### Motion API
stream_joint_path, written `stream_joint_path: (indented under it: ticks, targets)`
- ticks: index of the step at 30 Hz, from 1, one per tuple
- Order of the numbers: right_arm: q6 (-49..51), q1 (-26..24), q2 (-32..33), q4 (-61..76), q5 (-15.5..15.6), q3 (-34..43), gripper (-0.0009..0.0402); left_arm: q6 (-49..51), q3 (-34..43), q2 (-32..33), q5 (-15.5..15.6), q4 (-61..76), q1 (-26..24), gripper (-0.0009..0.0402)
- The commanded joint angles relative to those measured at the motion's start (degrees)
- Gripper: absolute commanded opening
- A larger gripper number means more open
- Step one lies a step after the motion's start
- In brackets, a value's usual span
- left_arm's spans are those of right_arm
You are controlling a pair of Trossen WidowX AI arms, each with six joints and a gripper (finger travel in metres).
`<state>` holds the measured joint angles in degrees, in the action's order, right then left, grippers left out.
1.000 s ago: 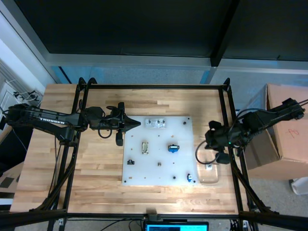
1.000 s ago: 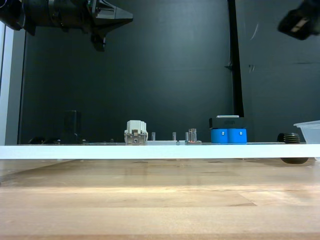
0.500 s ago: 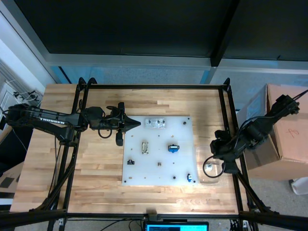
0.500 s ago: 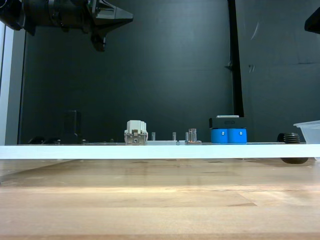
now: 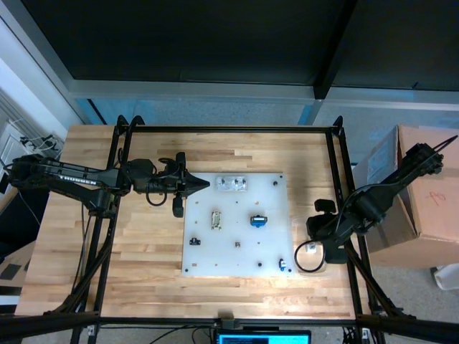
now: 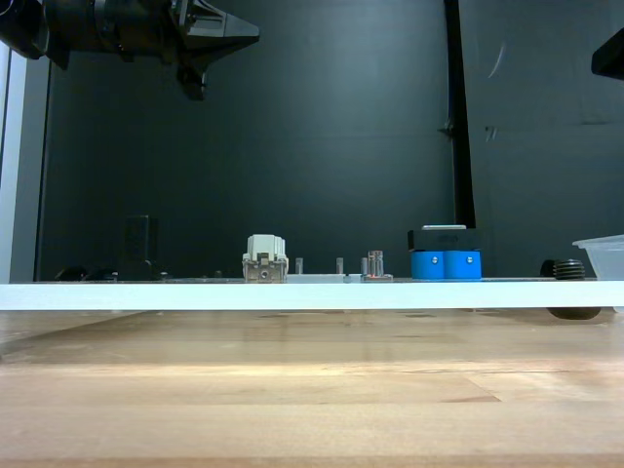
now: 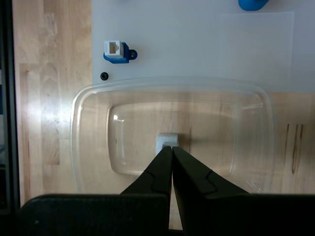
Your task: Pick the RJ45 connector and install on the taskboard
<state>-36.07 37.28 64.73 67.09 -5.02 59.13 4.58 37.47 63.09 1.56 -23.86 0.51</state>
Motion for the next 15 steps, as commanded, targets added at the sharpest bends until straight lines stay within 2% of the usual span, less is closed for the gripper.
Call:
stream_joint_path:
  ticks: [1, 15]
  targets:
    - [0.11, 0.11, 0.46, -2.08, 0.07, -1.77, 0.0000, 0.00, 0.02, 0.00, -0.02, 0.00, 0.00, 0.0001]
    - [-0.11, 0.37, 0.66, -9.11, 0.66, -11.47, 0.0000, 0.00, 0.02, 0.00, -0.02, 0.00, 0.02, 0.0001]
